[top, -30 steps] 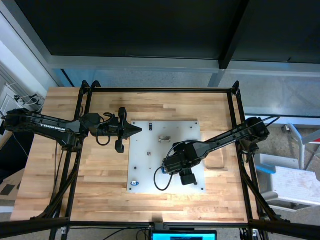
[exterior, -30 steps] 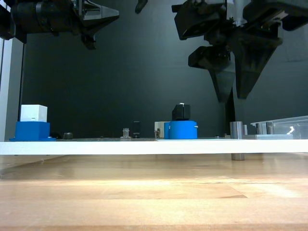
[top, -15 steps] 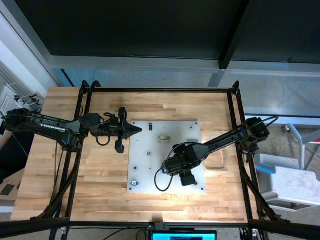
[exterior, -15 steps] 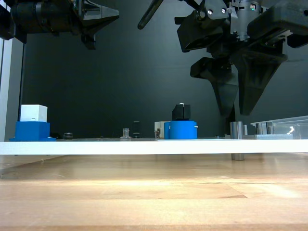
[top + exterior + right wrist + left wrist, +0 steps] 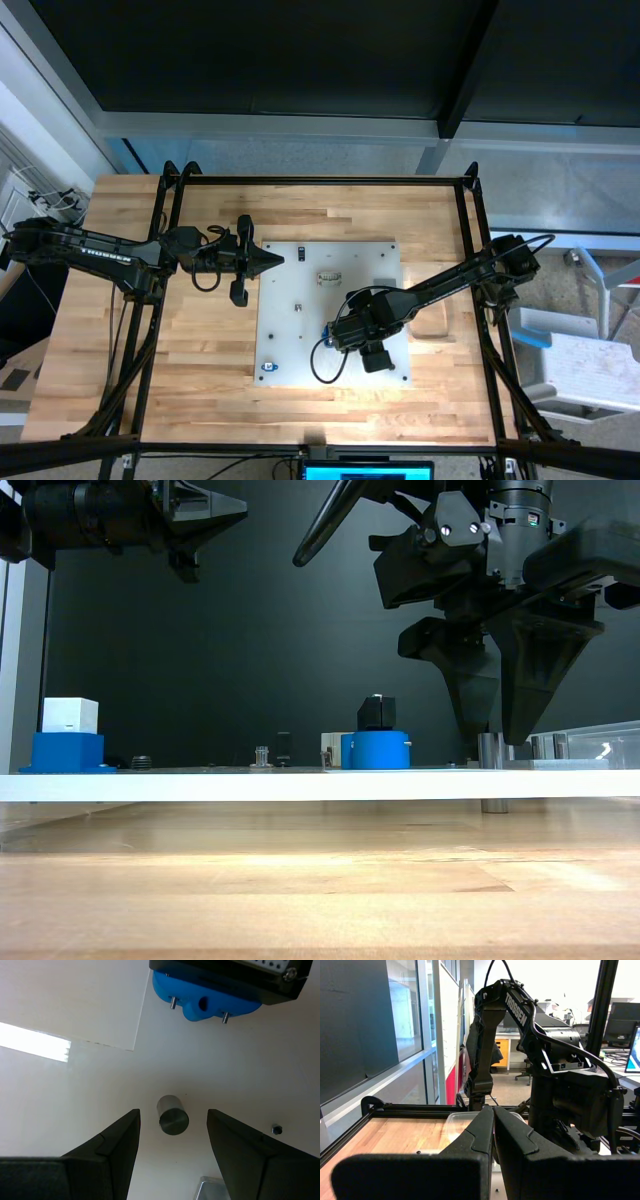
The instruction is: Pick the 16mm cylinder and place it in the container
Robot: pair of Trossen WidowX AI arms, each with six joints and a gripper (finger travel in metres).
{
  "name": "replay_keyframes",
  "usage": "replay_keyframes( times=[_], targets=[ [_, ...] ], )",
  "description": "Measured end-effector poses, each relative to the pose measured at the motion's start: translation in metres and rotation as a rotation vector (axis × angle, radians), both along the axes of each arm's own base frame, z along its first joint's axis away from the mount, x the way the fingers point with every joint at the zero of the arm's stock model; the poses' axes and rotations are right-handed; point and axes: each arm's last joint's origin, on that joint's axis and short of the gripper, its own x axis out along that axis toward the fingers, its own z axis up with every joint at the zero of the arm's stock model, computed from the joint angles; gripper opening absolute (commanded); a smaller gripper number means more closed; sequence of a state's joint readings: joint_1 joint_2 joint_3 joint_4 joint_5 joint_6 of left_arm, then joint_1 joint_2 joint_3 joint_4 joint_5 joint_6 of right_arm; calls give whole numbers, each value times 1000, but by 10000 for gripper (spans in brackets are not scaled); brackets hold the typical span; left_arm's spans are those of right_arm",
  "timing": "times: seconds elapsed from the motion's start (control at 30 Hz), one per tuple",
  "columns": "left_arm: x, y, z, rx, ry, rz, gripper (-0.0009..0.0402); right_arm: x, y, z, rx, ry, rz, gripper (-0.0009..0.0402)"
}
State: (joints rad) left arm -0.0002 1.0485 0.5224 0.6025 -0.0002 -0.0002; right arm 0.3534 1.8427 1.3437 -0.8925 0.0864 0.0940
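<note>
The 16mm cylinder (image 5: 172, 1115) is a short silver peg standing upright on the white board (image 5: 290, 340). My right gripper (image 5: 173, 1113) is open and hangs straight above it, one finger to each side, not touching. In the low view the right gripper (image 5: 492, 732) has its tips level with the top of the cylinder (image 5: 490, 750). From the high view the right gripper (image 5: 347, 328) hides the peg. The container (image 5: 432, 320) is a clear tray just right of the board, also showing as the container (image 5: 590, 742). My left gripper (image 5: 278, 259) is shut and parked high at the board's left edge.
A blue-and-black part (image 5: 205, 990) stands close behind the cylinder, seen as the blue-and-black part (image 5: 378, 742). A white cube on a blue base (image 5: 68, 738) sits at the board's near left. Small pegs (image 5: 262, 755) stand mid-board. The black frame rails (image 5: 320, 181) surround the table.
My right gripper has come down, its open fingertips dropping from well above the cylinder to level with its top. The left arm has stayed still.
</note>
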Motion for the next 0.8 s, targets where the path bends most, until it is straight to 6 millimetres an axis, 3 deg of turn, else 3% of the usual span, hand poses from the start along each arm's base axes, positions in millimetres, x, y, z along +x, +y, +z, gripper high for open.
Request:
replay_keyframes(
  times=[0.43, 0.8],
  targets=[
    [0, 0, 0, 0, 0, 0, 0, -2, -1, -9, 8, -10, 2, 179],
    [0, 0, 0, 0, 0, 0, 0, -1, -1, -9, 9, -13, 7, 99]
  ],
)
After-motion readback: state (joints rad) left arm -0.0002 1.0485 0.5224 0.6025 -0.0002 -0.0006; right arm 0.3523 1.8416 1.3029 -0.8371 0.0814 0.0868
